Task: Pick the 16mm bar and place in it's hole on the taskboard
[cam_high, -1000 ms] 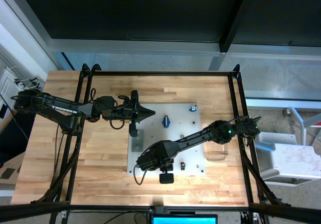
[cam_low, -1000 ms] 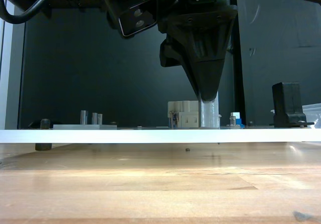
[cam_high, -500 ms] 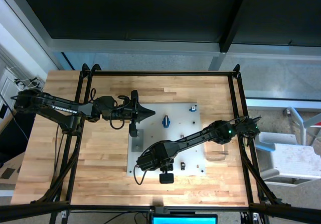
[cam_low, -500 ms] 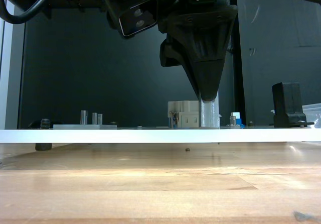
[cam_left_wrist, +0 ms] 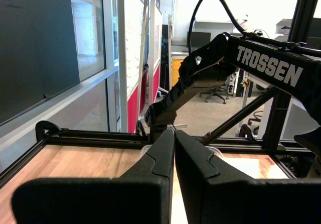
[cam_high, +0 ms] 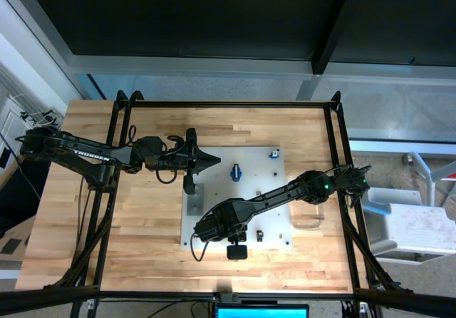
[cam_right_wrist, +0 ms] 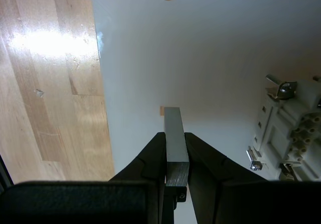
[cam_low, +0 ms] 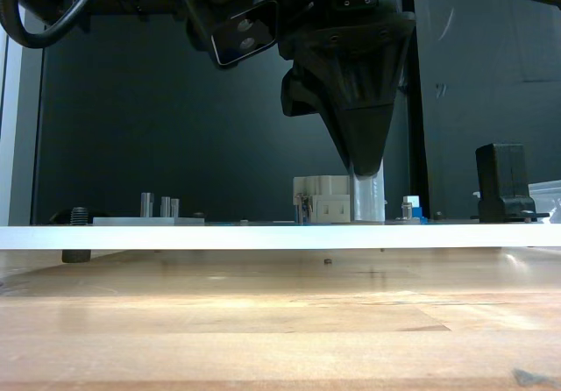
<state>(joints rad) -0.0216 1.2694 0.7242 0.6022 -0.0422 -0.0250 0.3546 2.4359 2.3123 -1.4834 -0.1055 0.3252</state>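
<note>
The 16mm bar [cam_right_wrist: 174, 138] is a grey square-section metal bar, held upright between the fingers of my right gripper [cam_right_wrist: 174, 142]. Its lower end meets the white taskboard [cam_right_wrist: 210, 58] at a small square hole [cam_right_wrist: 162, 110] that shows partly beside it. In the low view the bar [cam_low: 367, 200] stands vertical under my right gripper [cam_low: 362, 165], its foot at board level. How deep it sits I cannot tell. My left gripper [cam_high: 212, 160] hovers shut and empty over the board's far left edge; its fingers [cam_left_wrist: 165, 148] press together.
Short metal pegs [cam_low: 158, 205] stand on a grey plate at the board's left. A white connector block [cam_low: 320, 200] is just behind the bar, and a black block [cam_low: 502, 182] is at the right. A blue part [cam_high: 236, 171] sits mid-board. A black frame [cam_high: 340, 161] rims the table.
My right gripper has sunk slightly with the bar, so less of the bar shows below the fingers. The left arm has not moved.
</note>
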